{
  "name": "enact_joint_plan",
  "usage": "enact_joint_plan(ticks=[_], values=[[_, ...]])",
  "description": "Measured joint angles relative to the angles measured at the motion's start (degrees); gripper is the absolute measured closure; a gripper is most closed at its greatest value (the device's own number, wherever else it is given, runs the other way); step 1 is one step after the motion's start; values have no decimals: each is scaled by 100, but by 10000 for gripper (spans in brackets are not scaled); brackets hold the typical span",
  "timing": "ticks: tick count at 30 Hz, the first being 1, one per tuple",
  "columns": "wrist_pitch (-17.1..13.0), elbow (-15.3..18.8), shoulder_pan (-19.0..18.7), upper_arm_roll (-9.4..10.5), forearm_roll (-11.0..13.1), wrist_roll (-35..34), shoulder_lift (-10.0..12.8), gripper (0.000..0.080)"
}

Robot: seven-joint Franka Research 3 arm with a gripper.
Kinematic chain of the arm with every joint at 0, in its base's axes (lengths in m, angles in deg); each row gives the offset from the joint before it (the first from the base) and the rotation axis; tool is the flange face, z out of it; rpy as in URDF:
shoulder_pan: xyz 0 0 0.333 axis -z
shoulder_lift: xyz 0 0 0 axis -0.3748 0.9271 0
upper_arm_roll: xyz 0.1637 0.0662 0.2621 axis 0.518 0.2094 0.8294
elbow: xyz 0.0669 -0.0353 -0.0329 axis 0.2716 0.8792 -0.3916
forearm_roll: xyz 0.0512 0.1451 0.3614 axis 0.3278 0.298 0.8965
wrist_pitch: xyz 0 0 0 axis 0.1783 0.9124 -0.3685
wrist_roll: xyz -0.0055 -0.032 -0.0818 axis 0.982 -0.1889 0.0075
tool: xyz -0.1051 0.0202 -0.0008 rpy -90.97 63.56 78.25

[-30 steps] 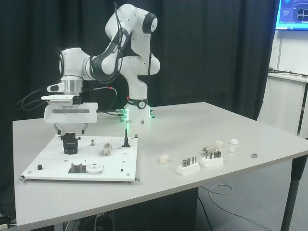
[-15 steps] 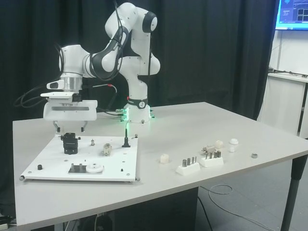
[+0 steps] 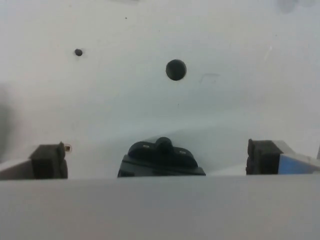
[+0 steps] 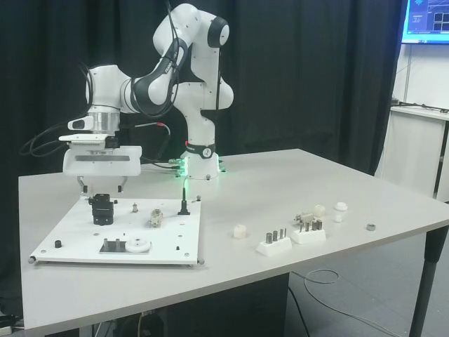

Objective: Pick round peg 4.

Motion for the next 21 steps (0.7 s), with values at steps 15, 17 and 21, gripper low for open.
enact_joint_plan(ticks=[15,17,21], values=[[94,-147,-89,3,0,-46,-59,3],[106,-160,-111,2,0,-53,-85,3],[150,-194,-151,2,-11,-78,-141,3]])
